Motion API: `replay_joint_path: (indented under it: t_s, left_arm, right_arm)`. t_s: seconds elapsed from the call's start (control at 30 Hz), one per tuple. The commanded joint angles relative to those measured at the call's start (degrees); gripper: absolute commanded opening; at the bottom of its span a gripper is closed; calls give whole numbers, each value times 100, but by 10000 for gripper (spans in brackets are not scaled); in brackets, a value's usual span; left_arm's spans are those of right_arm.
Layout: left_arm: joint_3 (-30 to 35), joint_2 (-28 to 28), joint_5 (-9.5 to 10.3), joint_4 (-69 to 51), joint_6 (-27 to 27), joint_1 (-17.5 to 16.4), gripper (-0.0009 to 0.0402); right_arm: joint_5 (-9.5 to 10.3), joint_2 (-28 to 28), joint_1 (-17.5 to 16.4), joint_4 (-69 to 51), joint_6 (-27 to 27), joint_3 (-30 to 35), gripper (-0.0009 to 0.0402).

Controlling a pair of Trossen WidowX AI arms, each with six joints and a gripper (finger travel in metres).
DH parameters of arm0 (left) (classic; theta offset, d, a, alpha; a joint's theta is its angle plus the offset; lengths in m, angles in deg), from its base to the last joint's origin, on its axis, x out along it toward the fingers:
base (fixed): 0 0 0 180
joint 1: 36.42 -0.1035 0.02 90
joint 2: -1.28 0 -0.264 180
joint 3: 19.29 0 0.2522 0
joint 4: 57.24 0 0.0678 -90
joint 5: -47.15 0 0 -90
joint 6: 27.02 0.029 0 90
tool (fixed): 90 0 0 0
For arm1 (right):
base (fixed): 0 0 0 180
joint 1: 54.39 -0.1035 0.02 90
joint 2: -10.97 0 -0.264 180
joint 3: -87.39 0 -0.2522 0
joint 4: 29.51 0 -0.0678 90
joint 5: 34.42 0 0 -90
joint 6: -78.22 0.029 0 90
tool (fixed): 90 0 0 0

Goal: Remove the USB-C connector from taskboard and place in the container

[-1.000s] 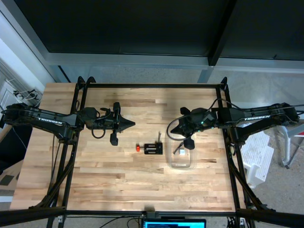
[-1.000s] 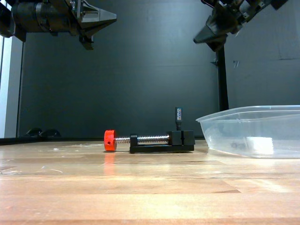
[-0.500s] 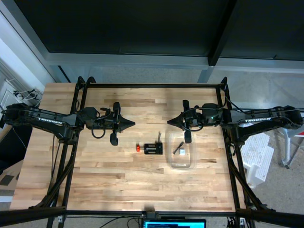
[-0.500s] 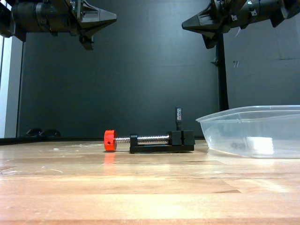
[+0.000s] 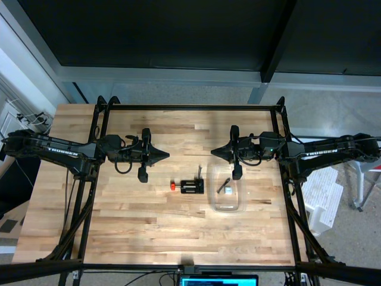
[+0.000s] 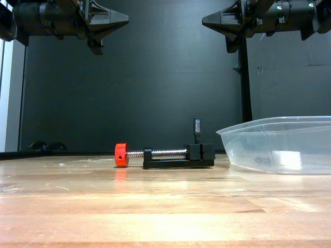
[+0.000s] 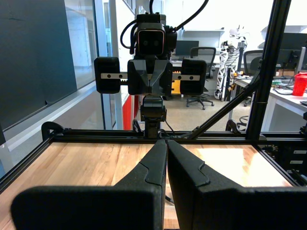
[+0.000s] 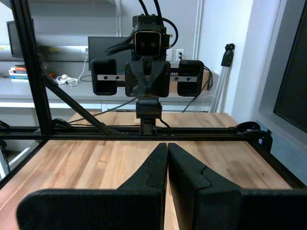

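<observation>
The taskboard (image 5: 189, 186), a small black clamp with a red knob, lies mid-table with a thin upright piece (image 6: 197, 128) standing in it. Just to its right sits the clear container (image 5: 228, 205). Inside it lies the slim dark USB-C connector (image 5: 224, 185) beside a small white piece (image 5: 228, 190). My right gripper (image 5: 213, 151) hovers high and level behind the container, shut with nothing in it; its fingers (image 8: 158, 165) are pressed together. My left gripper (image 5: 165, 155) hangs high to the taskboard's far left, also shut and holding nothing, fingers (image 7: 156, 160) touching.
A black metal frame (image 5: 190, 108) runs around the table's back and sides. The two arms face each other across the middle, each seeing the other's camera. A screen edge (image 5: 218, 280) shows at the near table edge.
The right arm has risen from a downward tilt over the container to a level pose, its tip now pointing left. The left arm has not moved.
</observation>
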Motion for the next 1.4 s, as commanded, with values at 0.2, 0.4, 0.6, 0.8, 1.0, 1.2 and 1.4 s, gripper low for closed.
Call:
replay_joint_path:
  t_s: [0.2, 0.4, 0.6, 0.8, 1.0, 1.2, 1.4]
  left_arm:
    - [2, 2, 0, 2, 0, 0, 0]
    - [2, 2, 0, 4, 0, 0, 0]
    - [2, 2, 0, 4, 0, -2, 0]
    - [2, 2, 0, 2, 0, 0, 0]
    - [2, 0, 0, 2, 0, -2, 0]
    - [2, 2, 0, 2, 0, 0, 0]
    - [2, 2, 0, 4, 0, -2, 0]
  right_arm:
    - [63, 4, 22, 129, -11, -4, 0]
    - [46, 4, 22, 98, -7, -20, 0]
    - [92, 4, 173, 39, 282, -35, 0]
    - [151, 4, 192, 31, 304, -35, 0]
    - [153, 4, 190, 31, 138, -35, 0]
    - [155, 4, 184, 31, 142, -35, 0]
    - [153, 4, 181, 31, 138, -35, 0]
